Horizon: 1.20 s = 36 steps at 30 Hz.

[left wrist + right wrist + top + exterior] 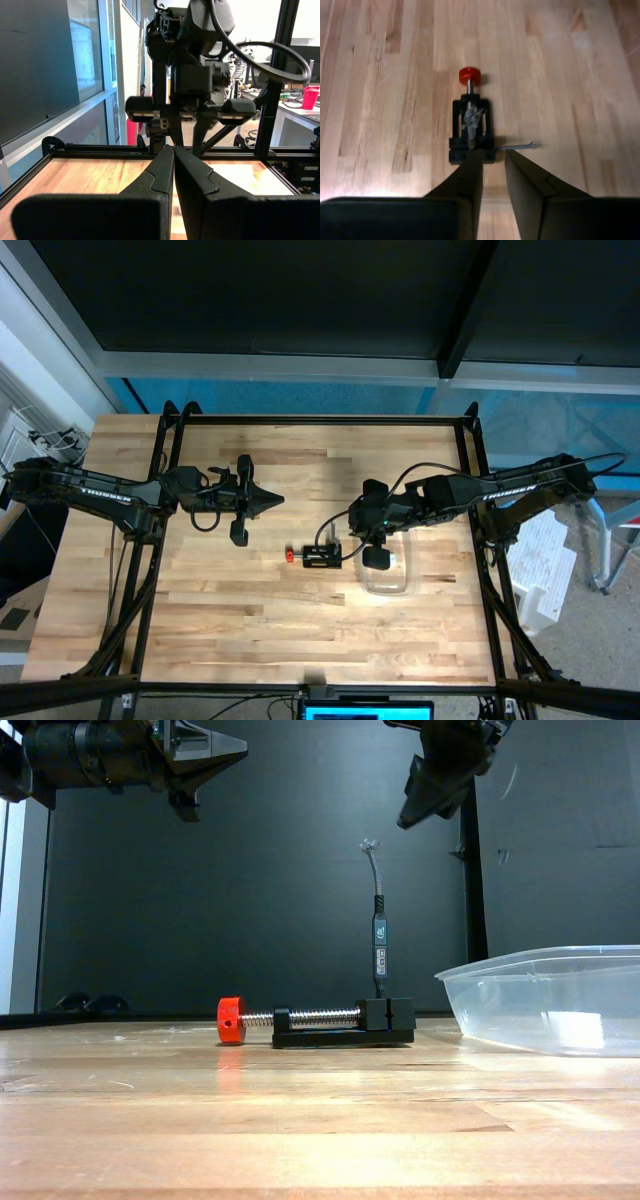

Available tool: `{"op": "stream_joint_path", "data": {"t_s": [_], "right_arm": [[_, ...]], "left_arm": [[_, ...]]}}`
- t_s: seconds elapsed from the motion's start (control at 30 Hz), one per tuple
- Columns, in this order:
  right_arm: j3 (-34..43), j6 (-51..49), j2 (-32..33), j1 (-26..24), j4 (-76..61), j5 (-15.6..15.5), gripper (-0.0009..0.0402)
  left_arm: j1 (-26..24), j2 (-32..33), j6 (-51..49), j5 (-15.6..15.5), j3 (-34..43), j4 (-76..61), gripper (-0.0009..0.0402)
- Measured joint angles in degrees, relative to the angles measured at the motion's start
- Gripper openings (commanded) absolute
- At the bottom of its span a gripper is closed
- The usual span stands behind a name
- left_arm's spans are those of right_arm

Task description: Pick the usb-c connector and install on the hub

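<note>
The usb-c connector (380, 945) is a slim dark plug that stands upright at the right end of a small black vise (340, 1020). Its short cable (517, 146) rises to a frayed tip. No gripper holds it, and I cannot tell how deep it sits. In the high view my right gripper (352, 520) hangs above and just right of the vise (318, 558). The right wrist view shows this gripper (492, 152) open by a narrow gap with nothing in it. My left gripper (276, 500) hovers high to the vise's left, and its fingers (165, 165) are pressed together, empty.
The vise has a red knob (230, 1020) on its left end. A clear plastic container (388, 587) sits on the wooden table just right of the vise, under the right arm. A black frame (320, 421) borders the table.
</note>
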Motion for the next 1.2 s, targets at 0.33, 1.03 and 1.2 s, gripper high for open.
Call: {"op": "stream_joint_path", "data": {"t_s": [0.33, 1.03, 1.2], "right_arm": [[-12.83, -3.87, -10.54, -3.56, 22.10, -1.81, 0.0000], [-40.02, -7.30, -30.93, -7.08, 59.32, -2.54, 0.0000], [-42.45, -6.45, -31.76, -7.17, 60.76, -3.45, 0.0000]], "left_arm": [[0.00, 0.00, 0.00, 0.00, 0.02, -0.02, 0.0000], [0.00, 0.00, 0.00, 0.00, 0.02, -0.02, 0.0000], [0.00, 0.00, -0.02, 0.00, 0.02, -0.02, 0.0000]]}}
